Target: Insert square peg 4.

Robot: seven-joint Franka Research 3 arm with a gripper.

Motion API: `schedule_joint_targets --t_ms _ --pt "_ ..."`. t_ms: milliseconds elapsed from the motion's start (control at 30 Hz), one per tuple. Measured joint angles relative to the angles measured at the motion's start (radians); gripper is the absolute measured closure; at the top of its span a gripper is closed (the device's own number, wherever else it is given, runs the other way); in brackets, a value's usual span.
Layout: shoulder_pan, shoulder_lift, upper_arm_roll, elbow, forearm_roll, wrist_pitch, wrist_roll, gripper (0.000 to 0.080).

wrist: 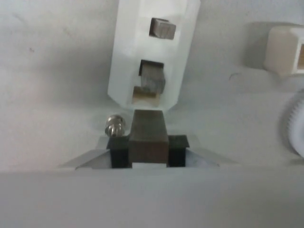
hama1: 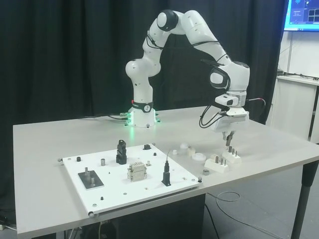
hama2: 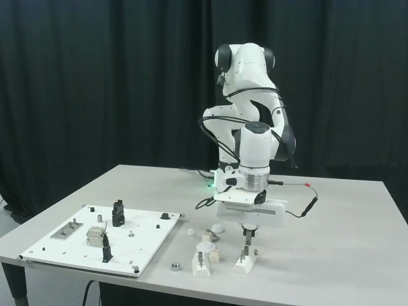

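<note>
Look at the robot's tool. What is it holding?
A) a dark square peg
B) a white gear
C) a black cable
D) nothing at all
A: in the wrist view the tool is shut on a dark square peg, held just above the white peg holder, which already has two other pegs sitting in it.

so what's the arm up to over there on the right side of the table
The white Franka arm is working over a white peg holder block near the table's edge. Its gripper is shut on a grey square metal peg, held just above the block. Two similar pegs already sit in the block, and the held one is close to an open square hole but not yet inserted.
</note>
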Motion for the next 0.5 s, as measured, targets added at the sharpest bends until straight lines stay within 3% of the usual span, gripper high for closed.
schedule_joint_targets --t_ms 500 --pt "0.001 -0.030 0.001 -0.004 -0.004 -0.030 0.000 0.0649"
